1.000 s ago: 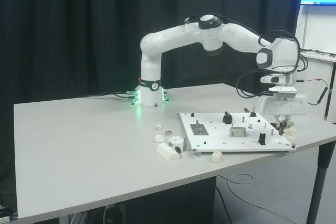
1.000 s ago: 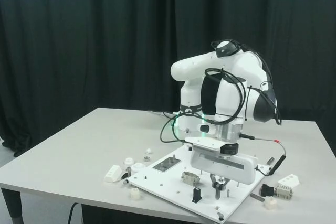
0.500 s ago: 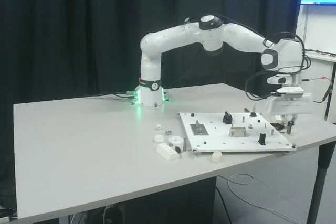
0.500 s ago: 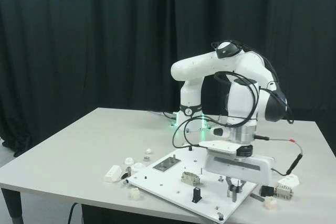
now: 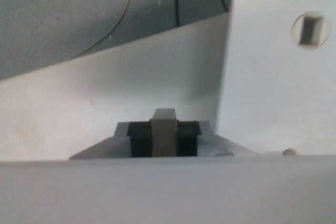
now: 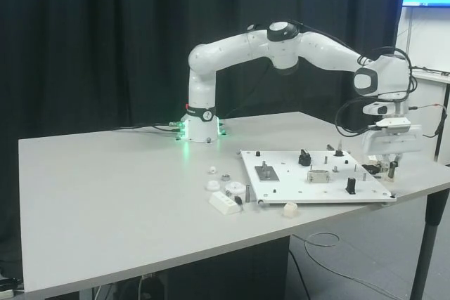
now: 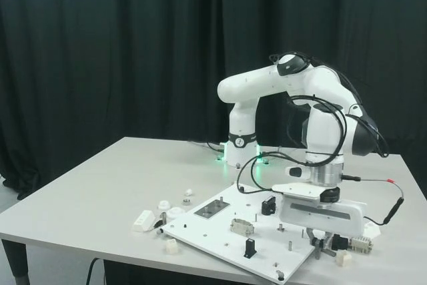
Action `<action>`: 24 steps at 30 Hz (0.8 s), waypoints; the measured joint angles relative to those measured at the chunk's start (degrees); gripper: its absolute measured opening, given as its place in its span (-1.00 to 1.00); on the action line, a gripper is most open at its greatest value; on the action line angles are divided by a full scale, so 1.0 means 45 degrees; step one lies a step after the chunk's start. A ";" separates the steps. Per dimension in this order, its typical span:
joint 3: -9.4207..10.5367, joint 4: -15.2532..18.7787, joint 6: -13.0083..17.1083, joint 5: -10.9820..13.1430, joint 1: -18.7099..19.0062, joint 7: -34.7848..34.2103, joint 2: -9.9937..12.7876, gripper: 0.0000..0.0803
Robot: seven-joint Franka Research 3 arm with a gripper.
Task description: Place square peg 4.
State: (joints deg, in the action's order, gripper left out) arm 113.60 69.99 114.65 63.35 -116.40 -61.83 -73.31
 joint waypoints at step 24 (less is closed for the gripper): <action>0.0746 -0.0082 0.0370 -0.0757 0.0128 -0.0512 -0.0007 -0.76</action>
